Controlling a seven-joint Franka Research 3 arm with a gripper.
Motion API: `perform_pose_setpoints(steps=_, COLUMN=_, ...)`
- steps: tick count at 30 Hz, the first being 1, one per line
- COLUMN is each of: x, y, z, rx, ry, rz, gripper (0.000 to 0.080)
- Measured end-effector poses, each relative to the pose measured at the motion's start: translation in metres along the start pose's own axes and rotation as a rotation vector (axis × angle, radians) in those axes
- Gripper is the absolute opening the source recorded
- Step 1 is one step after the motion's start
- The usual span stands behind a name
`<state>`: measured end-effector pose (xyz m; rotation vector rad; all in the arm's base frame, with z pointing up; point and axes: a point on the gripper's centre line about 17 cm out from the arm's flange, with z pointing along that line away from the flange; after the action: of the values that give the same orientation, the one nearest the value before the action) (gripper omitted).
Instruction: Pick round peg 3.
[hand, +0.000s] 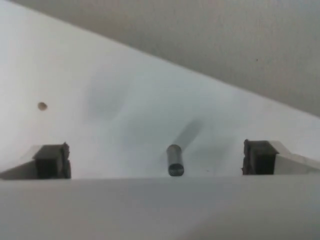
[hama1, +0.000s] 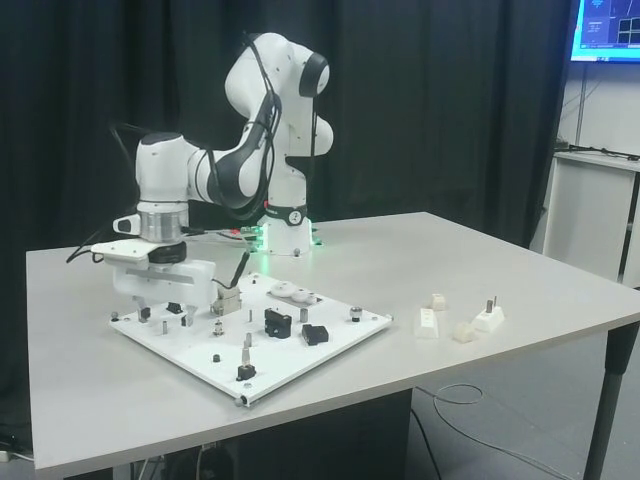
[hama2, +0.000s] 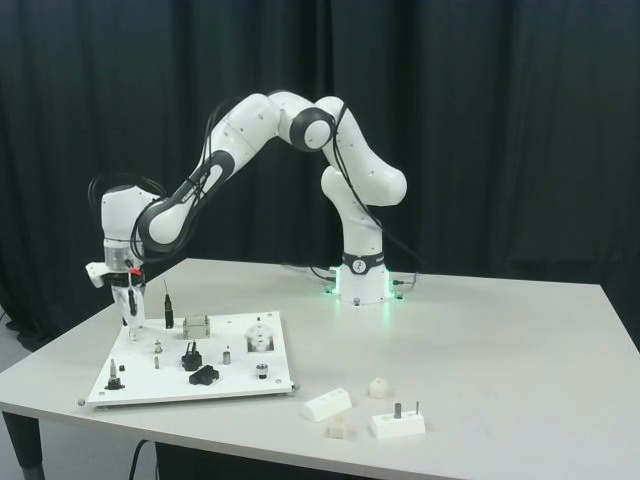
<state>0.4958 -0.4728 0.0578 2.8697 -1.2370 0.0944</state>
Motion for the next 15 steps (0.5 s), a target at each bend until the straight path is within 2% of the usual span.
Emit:
perform_pose_setpoints(steps=1, x=0.001, y=-0.001, z=-0.002, rx=0.0, ry=0.004, rz=0.0, gripper=0.0687)
perform_pose_setpoints(steps=2, x=0.002, y=-0.001, z=-0.005, rx=0.0, ry=0.007, rz=0.0, gripper=0.0778)
perform_pose_setpoints(steps=15, x=0.012, y=0.0, z=-0.026, rx=-0.002, ry=0.038, rz=0.043, gripper=0.0794)
